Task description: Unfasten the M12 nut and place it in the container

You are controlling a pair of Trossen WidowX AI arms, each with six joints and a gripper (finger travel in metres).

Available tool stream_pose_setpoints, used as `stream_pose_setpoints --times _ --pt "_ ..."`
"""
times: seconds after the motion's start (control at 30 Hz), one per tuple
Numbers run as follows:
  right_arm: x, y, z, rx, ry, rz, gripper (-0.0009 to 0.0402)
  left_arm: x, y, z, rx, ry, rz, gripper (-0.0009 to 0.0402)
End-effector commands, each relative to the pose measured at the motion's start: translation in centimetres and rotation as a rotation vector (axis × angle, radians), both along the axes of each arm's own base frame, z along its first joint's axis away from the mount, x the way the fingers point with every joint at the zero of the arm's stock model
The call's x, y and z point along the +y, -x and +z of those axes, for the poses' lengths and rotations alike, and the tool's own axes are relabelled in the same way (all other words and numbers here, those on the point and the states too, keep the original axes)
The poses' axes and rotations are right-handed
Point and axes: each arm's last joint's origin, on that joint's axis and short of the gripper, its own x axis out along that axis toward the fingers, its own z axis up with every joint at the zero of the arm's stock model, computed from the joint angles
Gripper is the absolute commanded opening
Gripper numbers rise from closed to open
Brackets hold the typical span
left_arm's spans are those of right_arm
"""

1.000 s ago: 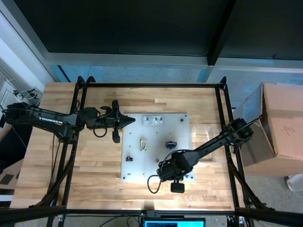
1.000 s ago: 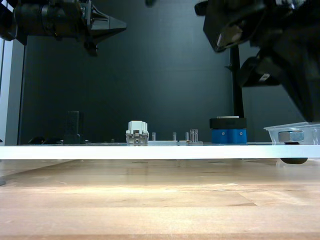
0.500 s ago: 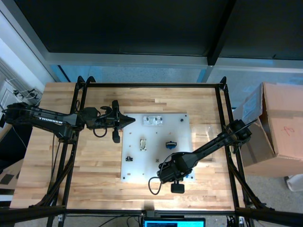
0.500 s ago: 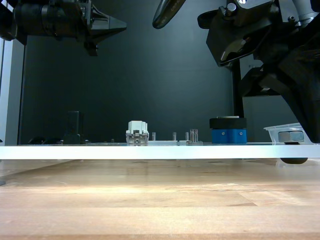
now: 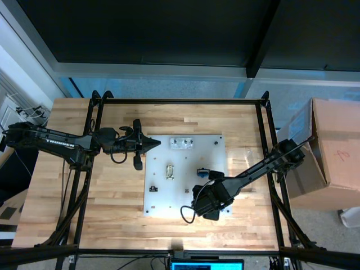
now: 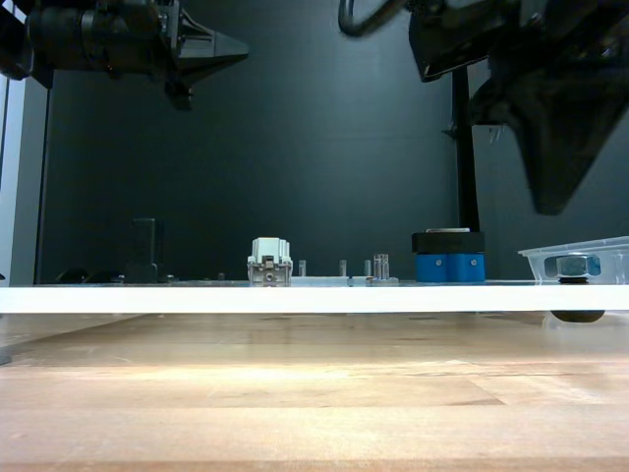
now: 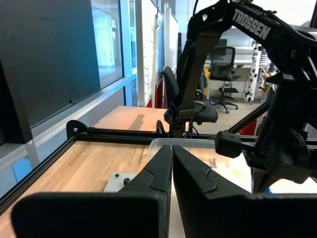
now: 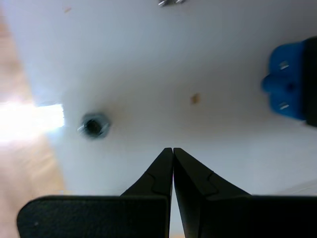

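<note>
We see a wooden table (image 5: 107,191) carrying a white board (image 5: 160,194). The left gripper (image 5: 154,143) hovers high by the board's far left corner, its jaws pressed together on nothing. The right gripper (image 6: 550,202) points down above the board's near right edge, its jaws likewise closed and empty. The container (image 6: 600,252) stands at the board's right side. The nut (image 8: 94,125) sits on its stud near the board's edge, beside the right gripper's tips and clear of them.
</note>
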Motion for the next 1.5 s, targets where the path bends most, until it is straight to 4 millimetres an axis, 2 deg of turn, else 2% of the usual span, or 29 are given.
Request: stream_pose_setpoints --times 0.03,0.23,0.63,0.97,1.5 --pt "0.4 -0.1 0.2 0.022 -0.122 0.014 0.0000 0.0 0.0 0.0 0.000 0.000 0.000 0.0000" --pt "1.3 -0.9 0.3 -0.023 -0.285 0.039 0.0000 0.0 0.0 0.0 0.000 0.000 0.000 0.0000" --pt "1.9 -1.7 -2.1 0.013 -0.296 0.045 0.0000 0.0 0.0 0.0 -0.001 0.000 0.000 0.0000" --pt "1.8 -1.2 -3.6 0.025 -0.288 0.048 0.0000 0.0 0.0 0.0 0.000 0.000 0.000 0.0000" --pt "1.5 -1.0 -3.4 0.020 -0.239 0.041 0.0000 0.0 0.0 0.0 -0.001 0.000 0.000 0.0000"
